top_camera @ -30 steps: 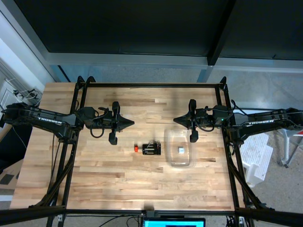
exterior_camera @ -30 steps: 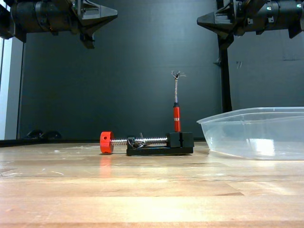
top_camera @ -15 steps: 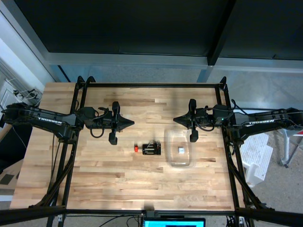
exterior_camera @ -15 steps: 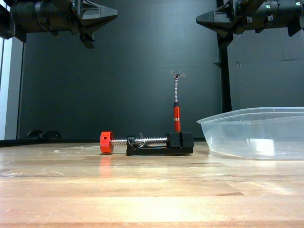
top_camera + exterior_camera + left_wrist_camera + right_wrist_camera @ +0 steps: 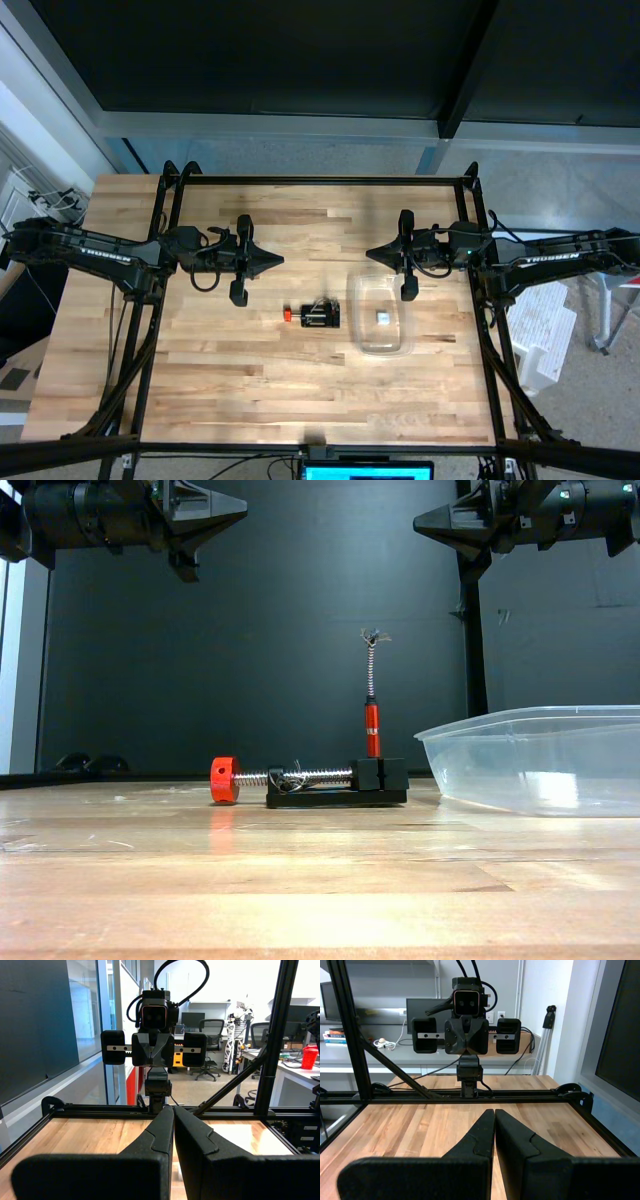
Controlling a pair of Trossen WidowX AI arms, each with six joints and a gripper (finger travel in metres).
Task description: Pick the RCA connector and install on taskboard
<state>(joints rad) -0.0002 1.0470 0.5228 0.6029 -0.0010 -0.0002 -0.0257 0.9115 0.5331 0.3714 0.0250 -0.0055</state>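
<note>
Red connector stands free on the vise, well below and between my 2 empty, closed-up grippers, left gripper and right gripper; I judge it light, stiff and slick, best pinched across its barrel, not by the springy cable.

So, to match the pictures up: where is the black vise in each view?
High: vise mid-table, left of clear tray.
Low: vise centre, left of tray, connector upright on it.
Left wrist: absent; left pincer shut, parked high at left.
Right wrist: absent; right pincer shut, parked high at right.
Landmark: tray.
</note>
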